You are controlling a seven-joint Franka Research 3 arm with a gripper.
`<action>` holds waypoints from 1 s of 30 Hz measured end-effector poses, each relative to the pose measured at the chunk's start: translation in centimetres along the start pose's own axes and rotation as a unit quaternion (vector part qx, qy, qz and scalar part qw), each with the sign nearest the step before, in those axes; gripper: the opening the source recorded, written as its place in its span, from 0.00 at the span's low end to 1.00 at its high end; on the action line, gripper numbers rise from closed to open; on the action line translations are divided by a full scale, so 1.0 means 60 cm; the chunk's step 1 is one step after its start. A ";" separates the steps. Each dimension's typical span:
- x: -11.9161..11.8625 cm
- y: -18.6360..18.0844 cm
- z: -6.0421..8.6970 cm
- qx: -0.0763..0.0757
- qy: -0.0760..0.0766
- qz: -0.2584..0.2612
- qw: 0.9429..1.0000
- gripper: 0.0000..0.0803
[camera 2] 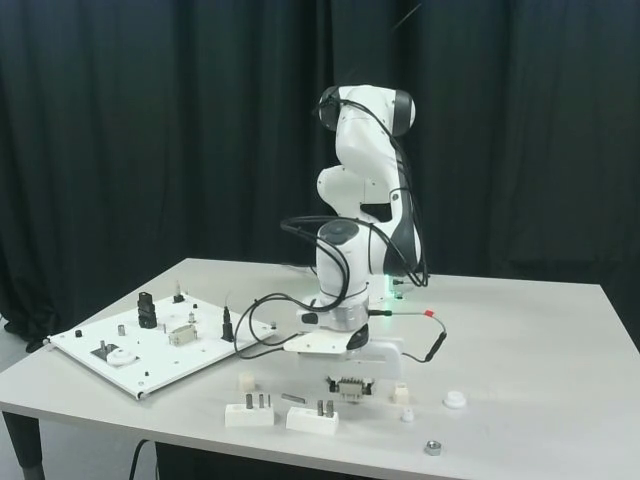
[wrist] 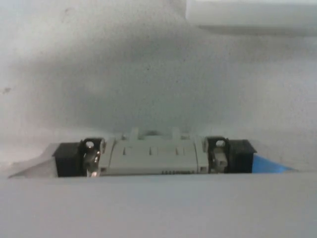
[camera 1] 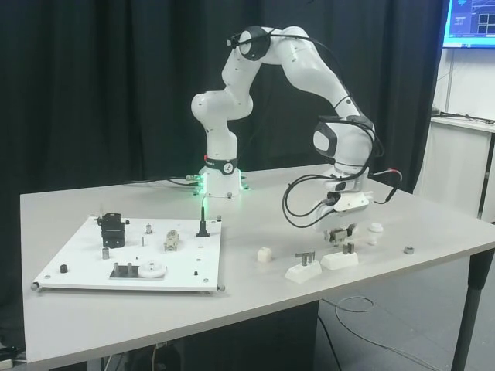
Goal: Insert waterproof.
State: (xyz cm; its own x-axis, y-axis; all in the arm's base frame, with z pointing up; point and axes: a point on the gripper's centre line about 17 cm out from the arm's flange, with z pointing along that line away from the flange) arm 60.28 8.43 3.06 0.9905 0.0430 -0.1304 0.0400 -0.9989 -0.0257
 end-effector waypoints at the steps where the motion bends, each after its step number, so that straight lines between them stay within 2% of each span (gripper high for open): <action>1: 0.000 0.000 -0.003 0.000 0.000 0.000 1.000 0.77; 12: -0.003 0.005 -0.032 0.000 -0.002 0.000 1.000 0.76; 30: 0.001 0.011 -0.038 -0.002 -0.001 0.001 1.000 0.76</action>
State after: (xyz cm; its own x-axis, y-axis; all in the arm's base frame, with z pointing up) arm 60.65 7.73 5.29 0.9903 0.0412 -0.1329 0.0388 -0.9990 -0.0206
